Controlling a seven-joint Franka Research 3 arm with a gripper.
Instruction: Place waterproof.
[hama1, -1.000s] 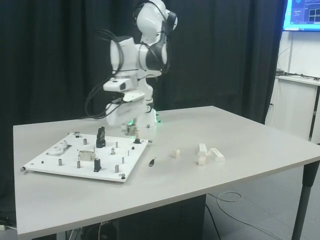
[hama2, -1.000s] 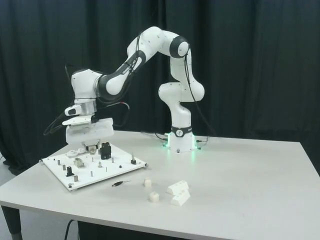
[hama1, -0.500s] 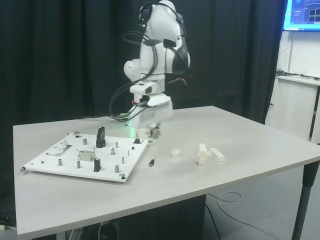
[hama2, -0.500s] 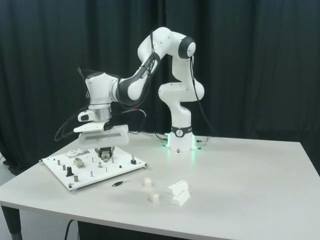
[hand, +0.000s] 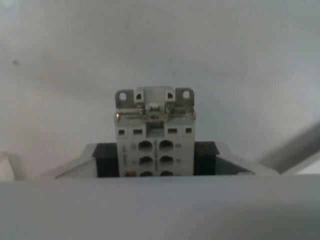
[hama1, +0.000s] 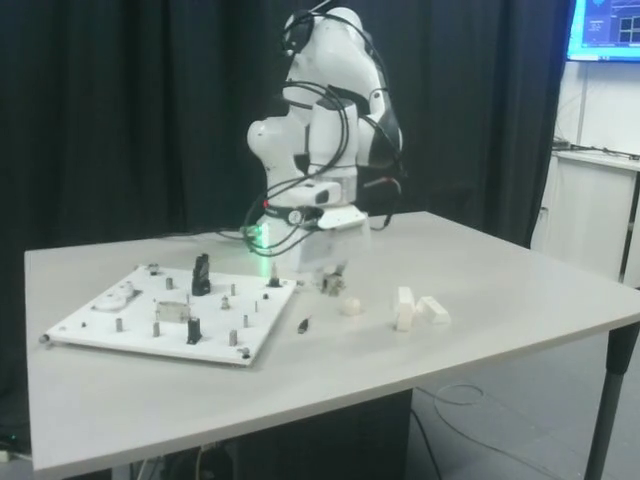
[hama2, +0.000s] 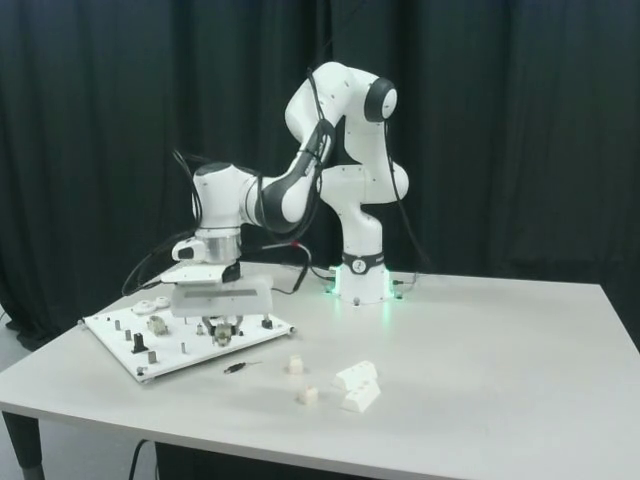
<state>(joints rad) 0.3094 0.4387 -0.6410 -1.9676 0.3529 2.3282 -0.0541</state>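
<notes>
In the wrist view, my gripper (hand: 155, 161) is shut on the waterproof connector (hand: 154, 131), a grey-white block with rows of round holes and a metal clip on top. The black fingers (hand: 106, 159) press on both of its sides. In the first room view the gripper (hama1: 333, 282) hangs low over the grey table, just off the edge of the white board (hama1: 110, 325) and close to a small white block (hama1: 350, 306). In the second room view the gripper (hama2: 222, 334) and the connector (hama2: 222, 338) show below the wrist, in front of the board (hama2: 110, 335).
The board carries metal pins and black parts (hama1: 201, 275). A small black tool (hama1: 303, 324) lies on the table by the board's edge. Two more white blocks (hama1: 405, 308) lie further along the table. The arm's base (hama2: 362, 285) stands behind, lit green.
The arm has swung away from above the board toward the white blocks, carrying the connector, and now hangs lower beside the board's edge.
</notes>
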